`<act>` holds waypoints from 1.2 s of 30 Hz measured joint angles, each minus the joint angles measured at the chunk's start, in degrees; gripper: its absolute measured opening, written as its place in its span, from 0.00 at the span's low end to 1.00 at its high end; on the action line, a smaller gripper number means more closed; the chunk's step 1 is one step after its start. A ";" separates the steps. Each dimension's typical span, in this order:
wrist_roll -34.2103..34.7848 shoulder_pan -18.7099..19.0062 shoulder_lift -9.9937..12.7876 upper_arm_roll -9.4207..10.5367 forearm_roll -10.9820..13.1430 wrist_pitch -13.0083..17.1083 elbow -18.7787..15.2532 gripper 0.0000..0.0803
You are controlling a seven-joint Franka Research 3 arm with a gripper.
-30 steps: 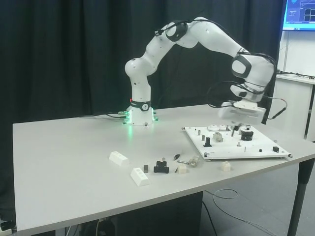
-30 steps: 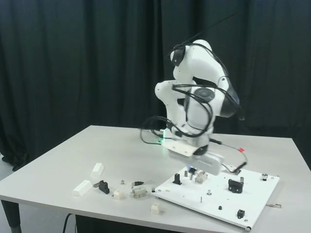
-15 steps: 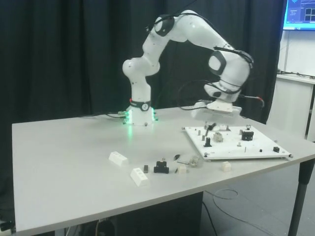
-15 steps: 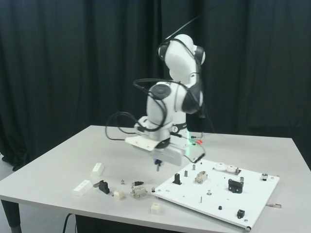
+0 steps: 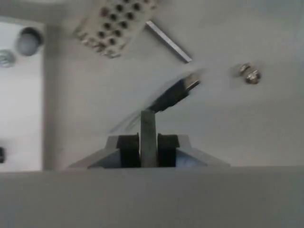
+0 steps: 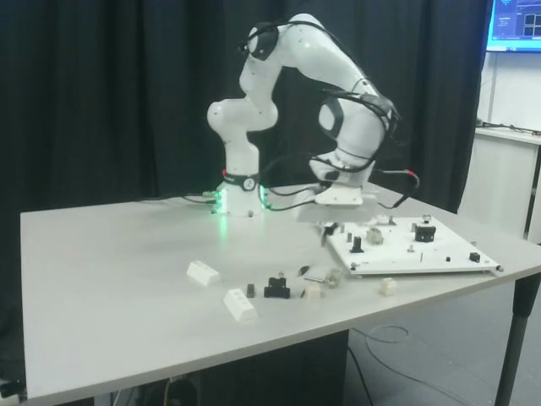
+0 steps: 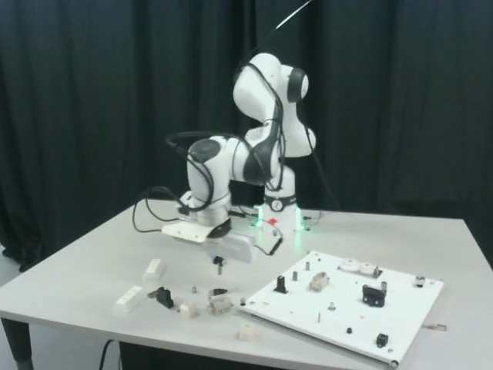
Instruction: Place square peg 2.
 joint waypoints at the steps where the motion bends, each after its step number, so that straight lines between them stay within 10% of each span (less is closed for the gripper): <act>1: -0.54 -0.33 0.00 -0.01 0.00 0.45 -0.29 0.10; 36: -9.08 -4.70 0.01 -0.35 0.12 19.44 -10.21 0.10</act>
